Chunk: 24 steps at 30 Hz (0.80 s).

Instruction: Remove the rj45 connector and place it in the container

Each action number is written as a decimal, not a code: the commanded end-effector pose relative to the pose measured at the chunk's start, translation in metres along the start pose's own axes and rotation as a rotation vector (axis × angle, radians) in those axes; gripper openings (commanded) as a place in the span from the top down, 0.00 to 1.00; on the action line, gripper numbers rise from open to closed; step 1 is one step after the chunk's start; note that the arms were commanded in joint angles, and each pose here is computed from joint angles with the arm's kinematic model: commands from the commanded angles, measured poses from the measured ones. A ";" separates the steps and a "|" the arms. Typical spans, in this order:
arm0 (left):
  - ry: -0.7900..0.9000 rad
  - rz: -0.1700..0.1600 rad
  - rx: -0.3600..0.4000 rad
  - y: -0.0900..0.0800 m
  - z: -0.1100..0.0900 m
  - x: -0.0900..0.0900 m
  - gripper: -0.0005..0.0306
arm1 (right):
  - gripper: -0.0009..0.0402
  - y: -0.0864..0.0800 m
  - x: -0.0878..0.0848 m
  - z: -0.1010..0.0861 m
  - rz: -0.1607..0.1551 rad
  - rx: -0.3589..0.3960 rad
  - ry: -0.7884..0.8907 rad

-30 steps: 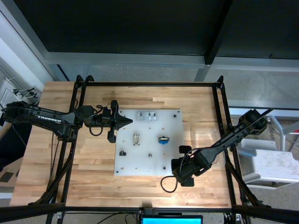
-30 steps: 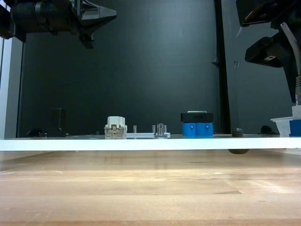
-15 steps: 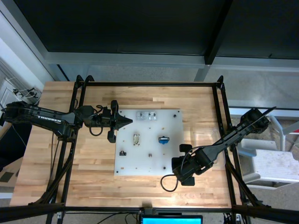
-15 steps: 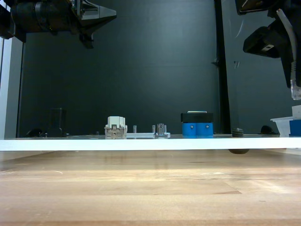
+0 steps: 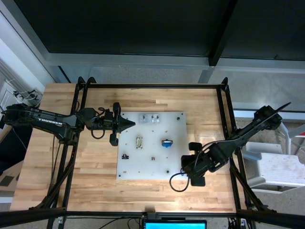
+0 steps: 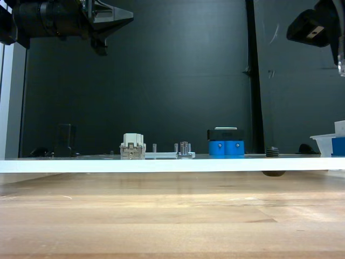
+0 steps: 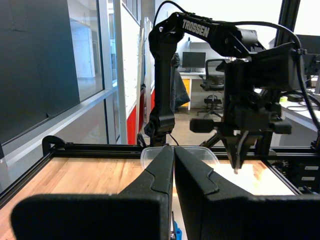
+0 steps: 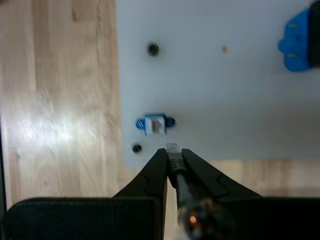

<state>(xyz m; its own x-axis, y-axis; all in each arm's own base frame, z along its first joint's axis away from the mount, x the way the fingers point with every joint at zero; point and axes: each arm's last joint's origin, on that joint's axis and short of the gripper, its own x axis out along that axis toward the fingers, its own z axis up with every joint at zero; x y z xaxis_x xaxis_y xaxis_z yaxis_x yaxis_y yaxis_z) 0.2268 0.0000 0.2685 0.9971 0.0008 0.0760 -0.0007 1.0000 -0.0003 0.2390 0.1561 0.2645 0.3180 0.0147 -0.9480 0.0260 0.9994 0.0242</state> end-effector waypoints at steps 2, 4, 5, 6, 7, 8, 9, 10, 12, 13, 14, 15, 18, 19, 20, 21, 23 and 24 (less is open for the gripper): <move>0.000 0.000 0.000 0.000 0.000 0.000 0.98 | 0.98 -0.011 -0.008 -0.013 -0.009 0.009 0.016; -0.001 0.000 0.000 0.000 0.000 0.000 0.98 | 0.98 -0.017 -0.012 -0.020 -0.012 0.017 0.019; -0.001 0.000 0.000 0.000 0.000 0.000 0.98 | 0.98 -0.020 -0.013 -0.024 -0.013 0.020 0.019; 0.000 0.000 0.000 0.000 0.000 0.000 0.98 | 0.98 -0.025 -0.014 -0.027 -0.013 0.026 0.017; 0.000 0.000 0.000 0.000 0.000 0.000 0.98 | 0.98 -0.028 -0.014 -0.031 -0.016 0.029 0.021; 0.000 0.000 0.000 0.000 0.000 0.000 0.98 | 0.98 -0.032 -0.015 -0.035 -0.021 0.030 0.025; 0.000 0.000 0.000 0.000 0.000 0.000 0.98 | 0.98 -0.035 -0.015 -0.039 -0.026 0.032 0.031; 0.000 0.000 0.000 0.000 0.000 0.000 0.98 | 0.98 -0.039 -0.014 -0.043 -0.030 0.035 0.037; 0.000 0.000 0.000 0.000 0.000 0.000 0.98 | 0.98 -0.046 -0.014 -0.051 -0.038 0.040 0.046; 0.000 0.000 0.000 0.000 0.000 0.000 0.98 | 0.98 -0.050 -0.014 -0.055 -0.042 0.043 0.050; 0.000 0.000 0.000 0.000 0.000 0.000 0.98 | 0.98 -0.053 -0.014 -0.059 -0.045 0.047 0.052; 0.000 0.000 0.000 0.000 0.000 0.000 0.98 | 0.98 -0.057 -0.013 -0.063 -0.045 0.051 0.054; 0.000 0.000 0.000 0.000 0.000 0.000 0.98 | 0.98 -0.066 -0.011 -0.075 -0.048 0.061 0.059; 0.000 0.000 0.000 0.000 0.000 0.000 0.98 | 0.98 -0.069 -0.010 -0.079 -0.047 0.064 0.063; 0.000 0.000 0.000 0.000 0.000 0.000 0.98 | 0.98 -0.072 -0.009 -0.083 -0.049 0.064 0.066; 0.000 0.000 0.000 0.000 0.000 0.000 0.98 | 0.98 -0.074 -0.008 -0.087 -0.052 0.065 0.070; 0.000 0.000 0.000 0.000 0.000 0.000 0.98 | 0.98 -0.077 -0.007 -0.094 -0.053 0.066 0.077; -0.001 0.000 0.000 0.000 0.000 0.000 0.98 | 0.98 -0.079 -0.006 -0.097 -0.050 0.066 0.086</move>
<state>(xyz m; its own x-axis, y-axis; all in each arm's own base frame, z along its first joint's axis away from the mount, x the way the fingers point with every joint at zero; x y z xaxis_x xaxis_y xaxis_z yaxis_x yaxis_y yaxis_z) 0.2268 0.0000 0.2686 0.9971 0.0008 0.0764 -0.0007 1.0000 -0.0003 0.1468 0.0821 0.2398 0.2419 -0.0329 -0.9697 0.1031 0.9946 -0.0080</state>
